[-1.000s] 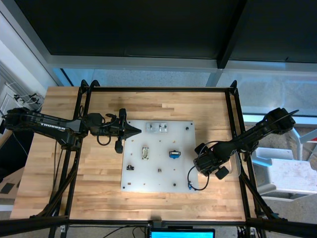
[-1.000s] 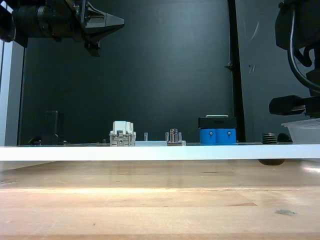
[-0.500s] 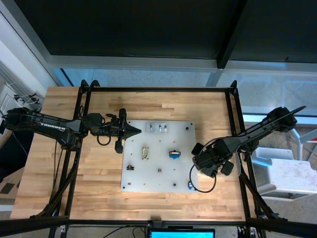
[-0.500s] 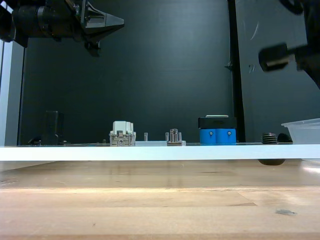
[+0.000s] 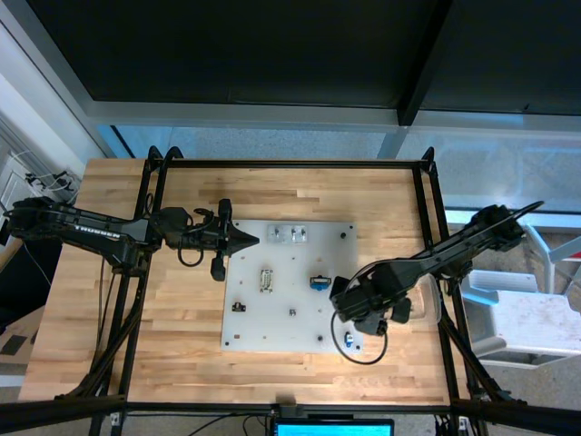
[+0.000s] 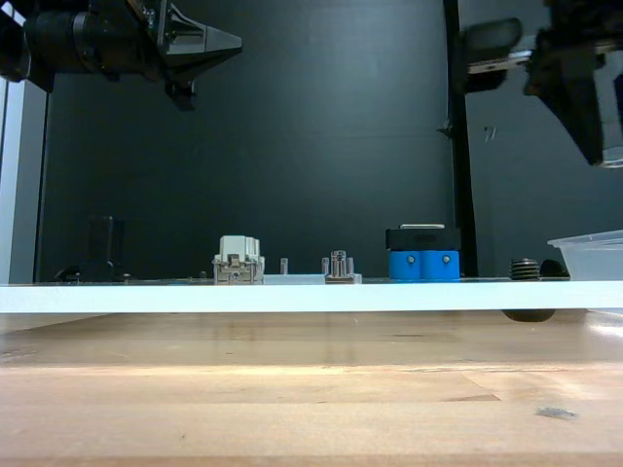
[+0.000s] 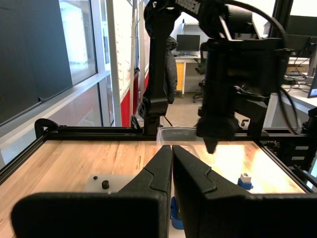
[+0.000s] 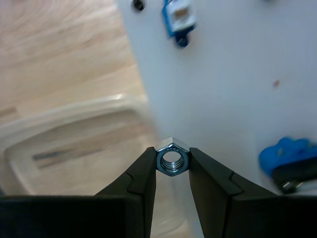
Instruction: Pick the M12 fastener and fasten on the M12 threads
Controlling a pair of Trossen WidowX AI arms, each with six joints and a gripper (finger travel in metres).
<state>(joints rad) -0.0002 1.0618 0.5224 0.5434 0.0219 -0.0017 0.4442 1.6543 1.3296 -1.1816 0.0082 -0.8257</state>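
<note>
Right wrist view shows the right gripper (image 8: 172, 153) pinching the M12 nut (image 8: 172, 161), now carried from beside the white board (image 8: 223, 74) to above its near-right part, toward the bare stud (image 6: 526, 268); the left gripper (image 7: 172, 148), pressed together, hangs over its left edge.

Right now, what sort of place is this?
Probably a robotics lab: desk monitors beyond the wooden bench; left gripper raised at the white board's left edge, right gripper holding a nut above its right side.
</note>
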